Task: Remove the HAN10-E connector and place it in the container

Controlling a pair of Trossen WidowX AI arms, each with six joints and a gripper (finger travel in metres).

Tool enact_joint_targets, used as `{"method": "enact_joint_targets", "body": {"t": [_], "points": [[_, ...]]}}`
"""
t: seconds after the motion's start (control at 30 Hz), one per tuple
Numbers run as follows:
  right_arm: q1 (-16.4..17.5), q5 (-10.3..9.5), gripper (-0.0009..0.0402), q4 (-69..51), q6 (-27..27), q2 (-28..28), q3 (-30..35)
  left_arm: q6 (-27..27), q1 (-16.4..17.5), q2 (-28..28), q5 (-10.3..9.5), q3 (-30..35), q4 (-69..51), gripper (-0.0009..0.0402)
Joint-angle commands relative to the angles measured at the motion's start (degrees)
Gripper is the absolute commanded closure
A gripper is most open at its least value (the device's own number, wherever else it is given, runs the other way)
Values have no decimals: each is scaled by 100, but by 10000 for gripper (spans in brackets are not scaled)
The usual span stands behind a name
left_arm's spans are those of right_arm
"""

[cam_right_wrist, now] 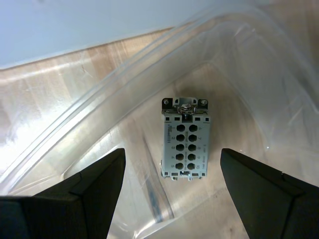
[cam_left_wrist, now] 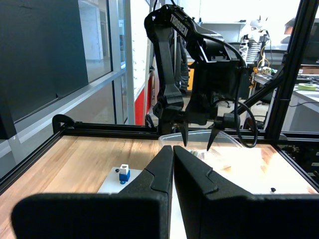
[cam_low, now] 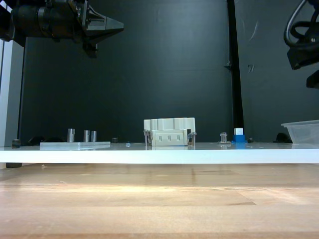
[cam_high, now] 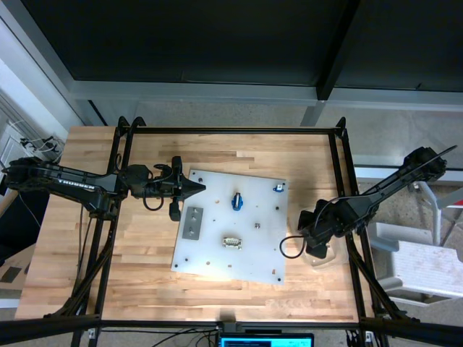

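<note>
Right wrist view looks straight down on the connector [cam_right_wrist: 185,139], which lies flat on the floor of the clear container [cam_right_wrist: 124,69] with its two rows of pin holes facing up and its metal screw clip at one end. The right end effector [cam_right_wrist: 172,153] hangs above it with its two fingers spread wide, one on each side of the connector, touching nothing and holding nothing. From the high view the container sits on the wooden worktop [cam_high: 145,253] just beside the right edge of the white board [cam_high: 253,188], under the right arm. On the board are a blue knob [cam_high: 237,201] near the middle, a flat grey metal plate [cam_high: 192,223] toward the left edge, a beige socket block [cam_high: 231,243] toward the near side, and a small blue and white piece [cam_high: 277,189] at the far right. The left end effector [cam_high: 199,188] hangs high above the board's far left corner, pointing right, its fingers pressed together and holding nothing.
</note>
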Motion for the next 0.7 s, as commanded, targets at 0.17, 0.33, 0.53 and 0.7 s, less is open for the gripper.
{"method": "enact_joint_targets", "body": {"t": [0.17, 0.33, 0.53, 0.7], "points": [[9, 2, 126, -337, 26, -131, 299, 2, 2, 4, 2, 2, -2, 393], [11, 4, 126, -599, 46, -188, 531, 2, 0, 2, 2, 2, 0, 393], [13, 4, 126, -710, 46, -188, 597, 2, 0, 2, 0, 2, -2, 393], [20, 2, 126, -706, 66, -186, 597, 2, 2, 2, 2, 2, 0, 393]]}}
